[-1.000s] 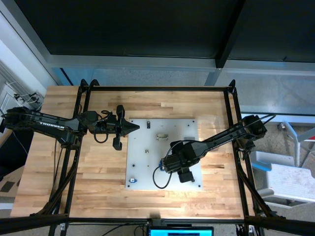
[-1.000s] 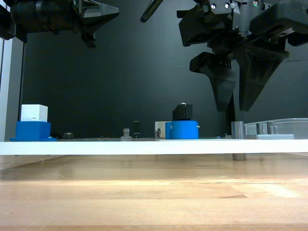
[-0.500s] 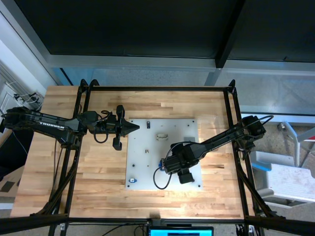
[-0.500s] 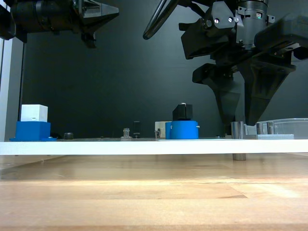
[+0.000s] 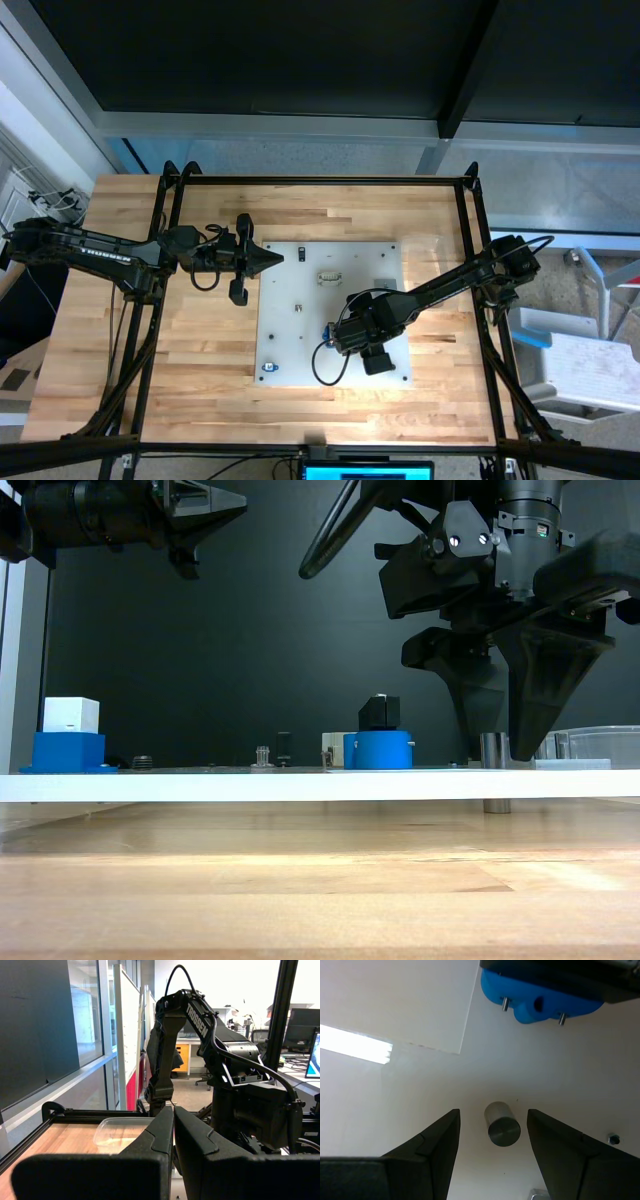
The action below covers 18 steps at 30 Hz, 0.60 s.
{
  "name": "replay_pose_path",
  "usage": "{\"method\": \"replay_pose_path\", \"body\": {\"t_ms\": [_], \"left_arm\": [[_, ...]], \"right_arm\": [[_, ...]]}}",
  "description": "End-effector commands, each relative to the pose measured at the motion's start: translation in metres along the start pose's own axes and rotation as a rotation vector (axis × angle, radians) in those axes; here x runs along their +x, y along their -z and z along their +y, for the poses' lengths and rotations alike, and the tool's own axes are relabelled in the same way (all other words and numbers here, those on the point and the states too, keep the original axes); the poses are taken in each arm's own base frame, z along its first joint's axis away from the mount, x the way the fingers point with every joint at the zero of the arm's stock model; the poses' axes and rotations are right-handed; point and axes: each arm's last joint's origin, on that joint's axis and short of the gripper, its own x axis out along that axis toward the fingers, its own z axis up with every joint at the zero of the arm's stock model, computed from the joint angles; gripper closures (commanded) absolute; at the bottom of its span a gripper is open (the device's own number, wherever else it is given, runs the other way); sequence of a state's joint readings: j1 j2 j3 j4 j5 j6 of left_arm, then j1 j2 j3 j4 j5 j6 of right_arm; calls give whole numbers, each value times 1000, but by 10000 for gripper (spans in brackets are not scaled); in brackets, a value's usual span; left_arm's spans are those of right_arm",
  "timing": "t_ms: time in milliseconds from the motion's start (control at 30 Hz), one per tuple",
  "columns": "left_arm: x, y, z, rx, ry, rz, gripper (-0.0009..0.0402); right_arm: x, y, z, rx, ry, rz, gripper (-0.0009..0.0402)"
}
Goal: Pick the 16mm cylinder and place it in the container
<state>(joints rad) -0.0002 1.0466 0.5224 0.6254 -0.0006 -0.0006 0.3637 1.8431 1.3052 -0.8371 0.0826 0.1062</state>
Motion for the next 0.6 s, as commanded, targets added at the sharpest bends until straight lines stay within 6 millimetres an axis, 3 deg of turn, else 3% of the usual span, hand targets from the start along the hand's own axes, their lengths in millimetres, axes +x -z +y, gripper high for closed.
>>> {"method": "replay_pose_path", "body": {"t_ms": [33,233,600], "left_arm": [[0,0,0,0,0,0,393],[0,0,0,0,0,0,393],[0,0,0,0,0,0,393]], "right_arm": [[0,0,-1,3,3,0,217],[0,0,-1,4,4,-3,237],[0,0,-2,-6,14,0,319]]}}
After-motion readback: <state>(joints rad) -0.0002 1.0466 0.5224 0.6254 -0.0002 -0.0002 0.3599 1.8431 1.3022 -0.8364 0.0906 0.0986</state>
